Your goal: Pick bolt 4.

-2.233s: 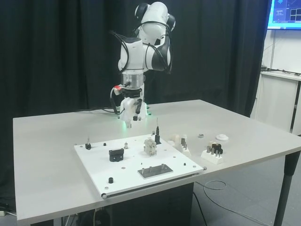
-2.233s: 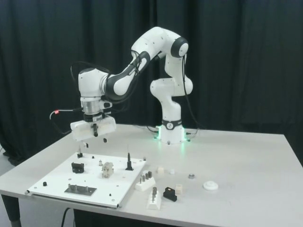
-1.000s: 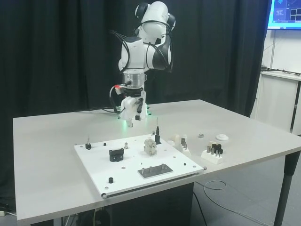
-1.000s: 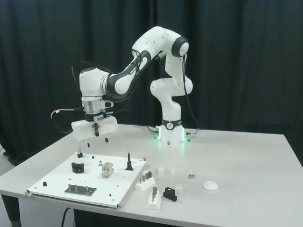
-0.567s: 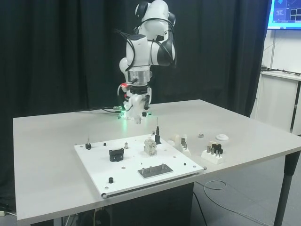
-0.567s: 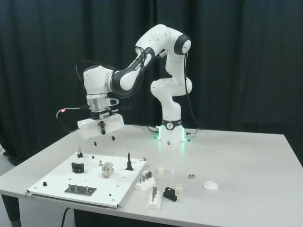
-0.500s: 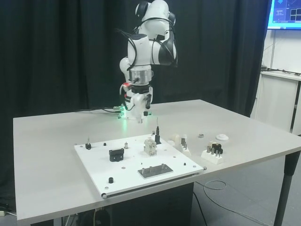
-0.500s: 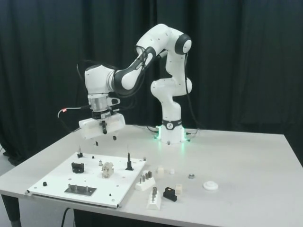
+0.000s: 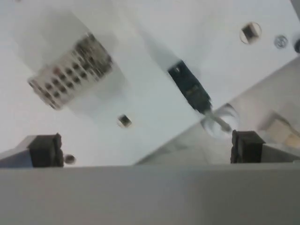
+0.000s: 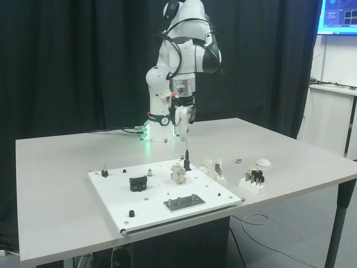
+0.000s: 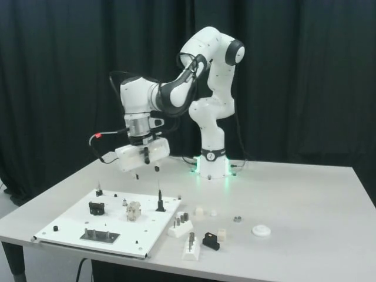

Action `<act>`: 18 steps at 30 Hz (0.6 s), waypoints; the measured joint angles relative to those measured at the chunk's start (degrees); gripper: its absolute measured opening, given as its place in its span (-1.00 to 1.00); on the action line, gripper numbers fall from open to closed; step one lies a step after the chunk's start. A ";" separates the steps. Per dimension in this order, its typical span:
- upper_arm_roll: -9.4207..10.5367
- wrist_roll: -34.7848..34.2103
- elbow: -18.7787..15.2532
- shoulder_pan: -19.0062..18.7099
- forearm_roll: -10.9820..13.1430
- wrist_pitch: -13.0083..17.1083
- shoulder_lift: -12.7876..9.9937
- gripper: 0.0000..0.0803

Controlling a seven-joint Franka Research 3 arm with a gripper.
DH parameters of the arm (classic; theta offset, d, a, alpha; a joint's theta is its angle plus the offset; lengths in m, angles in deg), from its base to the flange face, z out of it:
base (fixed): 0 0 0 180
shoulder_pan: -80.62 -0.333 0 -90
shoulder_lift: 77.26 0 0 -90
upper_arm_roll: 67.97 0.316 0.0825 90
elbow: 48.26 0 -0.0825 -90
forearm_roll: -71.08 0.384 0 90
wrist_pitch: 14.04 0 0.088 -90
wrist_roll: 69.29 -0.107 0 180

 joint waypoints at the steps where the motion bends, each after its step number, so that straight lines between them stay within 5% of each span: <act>1: -0.50 0.11 -0.18 -0.96 -0.09 0.00 0.04 0.99; 18: -11.23 3.50 -3.26 -20.98 -4.25 0.47 0.06 0.99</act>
